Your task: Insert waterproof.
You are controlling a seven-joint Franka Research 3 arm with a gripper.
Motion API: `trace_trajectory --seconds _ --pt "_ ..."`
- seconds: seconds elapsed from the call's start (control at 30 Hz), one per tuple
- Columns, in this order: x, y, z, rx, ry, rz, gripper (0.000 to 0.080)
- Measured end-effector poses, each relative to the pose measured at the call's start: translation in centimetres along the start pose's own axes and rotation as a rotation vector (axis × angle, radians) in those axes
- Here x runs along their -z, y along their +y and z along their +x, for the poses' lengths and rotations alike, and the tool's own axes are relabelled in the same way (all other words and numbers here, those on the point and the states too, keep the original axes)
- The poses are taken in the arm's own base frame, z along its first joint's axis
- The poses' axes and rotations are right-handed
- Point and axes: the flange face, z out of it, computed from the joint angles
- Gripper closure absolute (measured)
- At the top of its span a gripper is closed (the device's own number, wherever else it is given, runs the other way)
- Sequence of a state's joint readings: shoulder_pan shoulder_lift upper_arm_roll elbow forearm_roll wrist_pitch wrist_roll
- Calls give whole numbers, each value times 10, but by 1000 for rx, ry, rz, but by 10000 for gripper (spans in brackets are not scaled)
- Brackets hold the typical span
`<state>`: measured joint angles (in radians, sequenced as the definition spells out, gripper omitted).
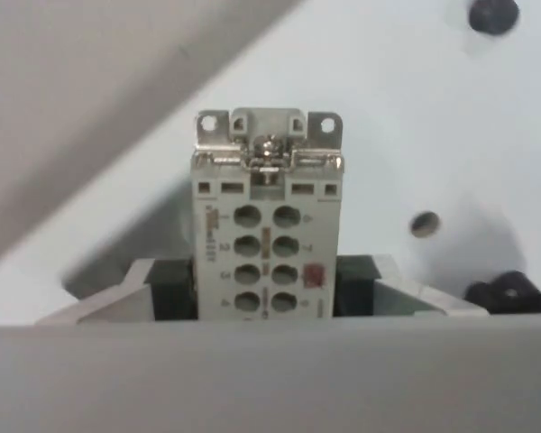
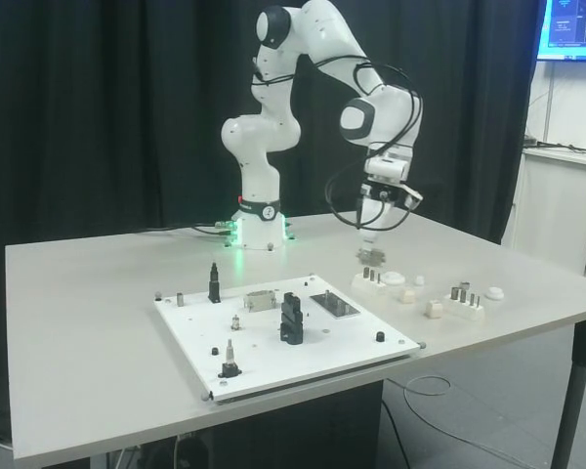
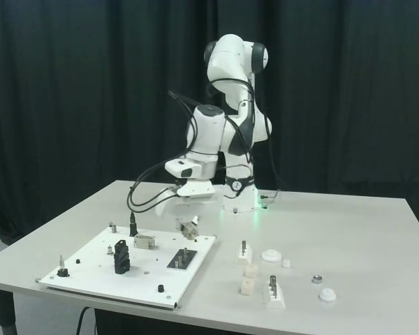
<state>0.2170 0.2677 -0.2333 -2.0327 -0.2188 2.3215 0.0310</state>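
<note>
While the arm bends down mid-frame, its end effector (image 2: 369, 256) grips the waterproof connector (image 1: 267, 221) between its fingers, above the desk (image 2: 98, 293).

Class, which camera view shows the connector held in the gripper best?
The wrist view: the connector fills the frame, its rows of round sockets and metal clip visible. In both room views it is only a small shape under the gripper, above the table.
</note>
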Motion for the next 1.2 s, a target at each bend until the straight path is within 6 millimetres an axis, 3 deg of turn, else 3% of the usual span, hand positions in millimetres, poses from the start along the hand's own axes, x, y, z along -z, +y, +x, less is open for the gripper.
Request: trace_trajectory --seconds 0.6,0.97,1.2 --pt "-15 71 -15 234 -24 3 479" --pt "-32 103 -33 365 -65 24 479" --pt "-40 118 -42 351 -65 38 479"
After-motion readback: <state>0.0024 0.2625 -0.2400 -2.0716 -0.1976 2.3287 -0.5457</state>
